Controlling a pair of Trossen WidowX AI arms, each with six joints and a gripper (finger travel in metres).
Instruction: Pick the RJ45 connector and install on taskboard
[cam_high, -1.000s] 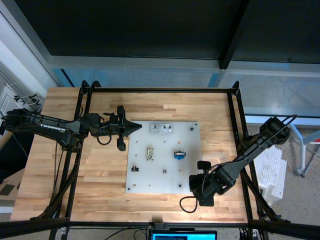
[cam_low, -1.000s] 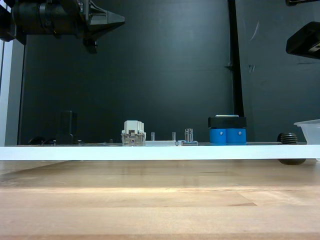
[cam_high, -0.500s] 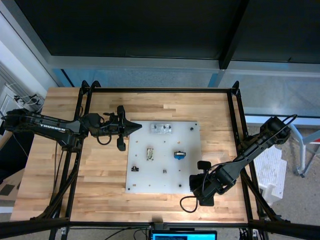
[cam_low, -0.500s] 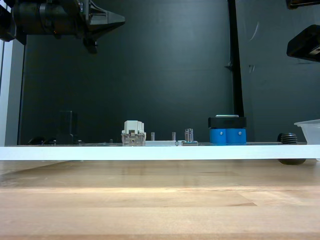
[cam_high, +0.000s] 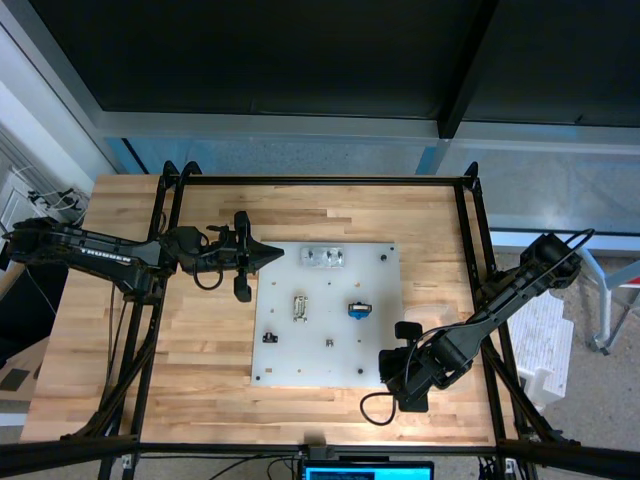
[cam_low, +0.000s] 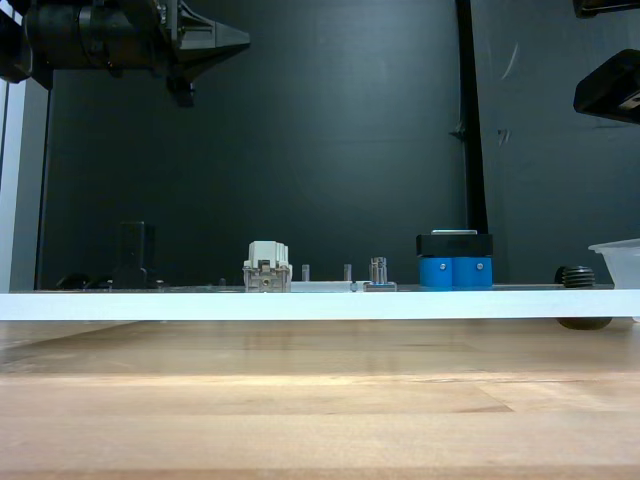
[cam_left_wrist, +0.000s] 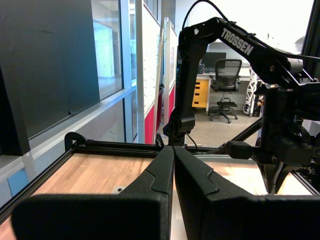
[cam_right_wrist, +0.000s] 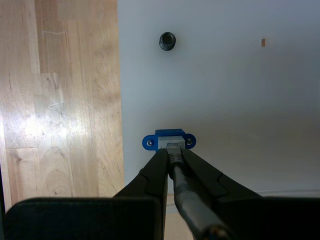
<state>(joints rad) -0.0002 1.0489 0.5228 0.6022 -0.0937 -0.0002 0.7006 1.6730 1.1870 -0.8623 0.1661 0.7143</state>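
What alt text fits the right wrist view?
The right end effector, clamped on the RJ45 connector, holds its plug in line with a blue fitting on the white taskboard, wooden table alongside. The left end effector, closed, hangs by the board's far-left corner, outside this view.

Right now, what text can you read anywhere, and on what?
"TROSSEN": on the right arm, seen from the left wrist.
White lettering on the left arm: too small to read.
On the taskboard: no text shows.
The left gripper, shut, hangs above the taskboard's left edge; the right gripper, shut on the RJ45 connector, is over its near right corner.
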